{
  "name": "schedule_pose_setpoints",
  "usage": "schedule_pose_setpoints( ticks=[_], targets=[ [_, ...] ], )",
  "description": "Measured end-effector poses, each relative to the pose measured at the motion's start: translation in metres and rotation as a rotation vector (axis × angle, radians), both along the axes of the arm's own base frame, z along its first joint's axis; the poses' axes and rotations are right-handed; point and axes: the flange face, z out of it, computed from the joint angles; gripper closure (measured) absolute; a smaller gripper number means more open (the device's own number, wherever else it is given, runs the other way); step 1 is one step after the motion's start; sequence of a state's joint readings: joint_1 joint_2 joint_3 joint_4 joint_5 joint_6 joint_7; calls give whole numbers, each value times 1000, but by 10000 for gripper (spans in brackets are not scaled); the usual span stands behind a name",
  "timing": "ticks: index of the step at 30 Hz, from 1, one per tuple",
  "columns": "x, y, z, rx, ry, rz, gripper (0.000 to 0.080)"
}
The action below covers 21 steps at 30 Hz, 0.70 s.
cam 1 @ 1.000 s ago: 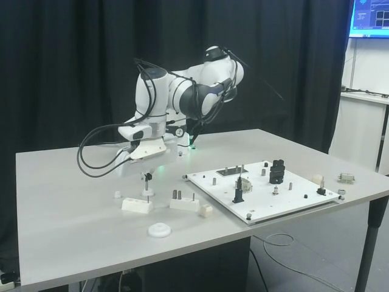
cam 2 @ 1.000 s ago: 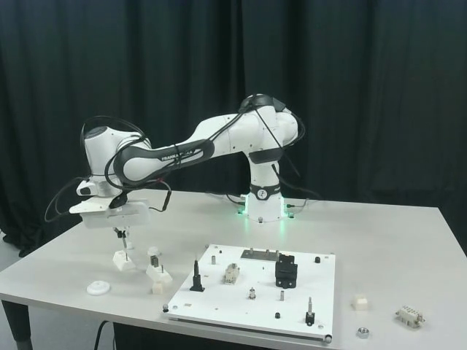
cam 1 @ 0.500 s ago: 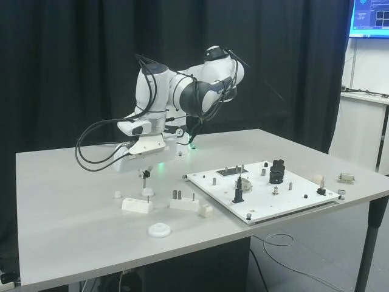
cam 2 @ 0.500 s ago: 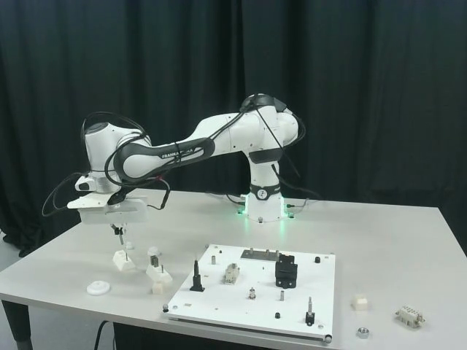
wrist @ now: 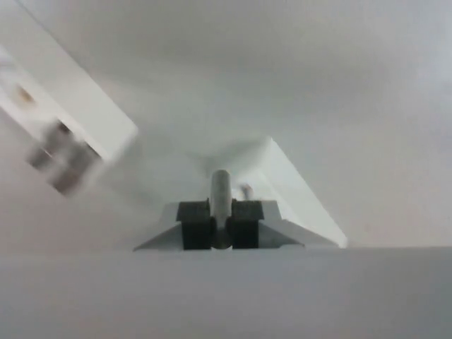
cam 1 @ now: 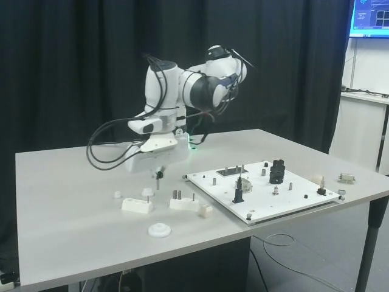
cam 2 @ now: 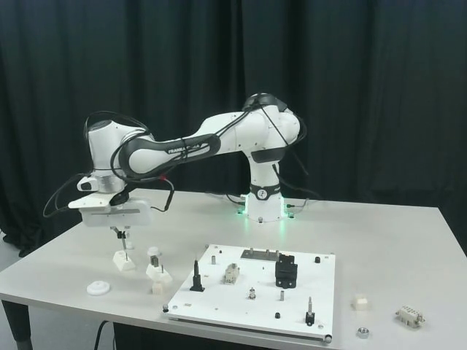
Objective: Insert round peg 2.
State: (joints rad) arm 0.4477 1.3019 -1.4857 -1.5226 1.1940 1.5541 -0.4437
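Observation:
My gripper [cam 1: 158, 176] [cam 2: 120, 234] is shut on a thin grey round peg [cam 1: 158, 181] [cam 2: 122, 244] that hangs upright below the fingertips, clear of the table. In the wrist view the peg [wrist: 220, 195] sits pinched between the two black fingers [wrist: 194, 223], with a white holder block [wrist: 296, 189] under it. That holder [cam 1: 137, 204] [cam 2: 124, 262] lies on the table just below the gripper. The white assembly board [cam 1: 292, 204] [cam 2: 241, 299] with its holes and fixtures lies further along the table, apart from the gripper.
A second white holder [cam 1: 185, 202] [cam 2: 155, 272] [wrist: 67, 106] with short grey pegs [wrist: 63, 159] lies beside the first. A white disc [cam 1: 159, 230] [cam 2: 98, 288] rests near the table's front edge. Small loose parts [cam 2: 408, 316] lie past the board's far side.
The gripper has risen from the white holder with the peg in it and shifted sideways toward the board. The arm's elbow swung the same way.

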Motion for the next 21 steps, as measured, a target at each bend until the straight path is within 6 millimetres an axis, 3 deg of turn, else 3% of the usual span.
schedule_pose_setpoints(
  ticks=[8, 21],
  targets=[
    [29, 46, 3, 46, -39, -32, 744],
    [73, 147, 6, 72, -74, -50, 744]
  ],
)
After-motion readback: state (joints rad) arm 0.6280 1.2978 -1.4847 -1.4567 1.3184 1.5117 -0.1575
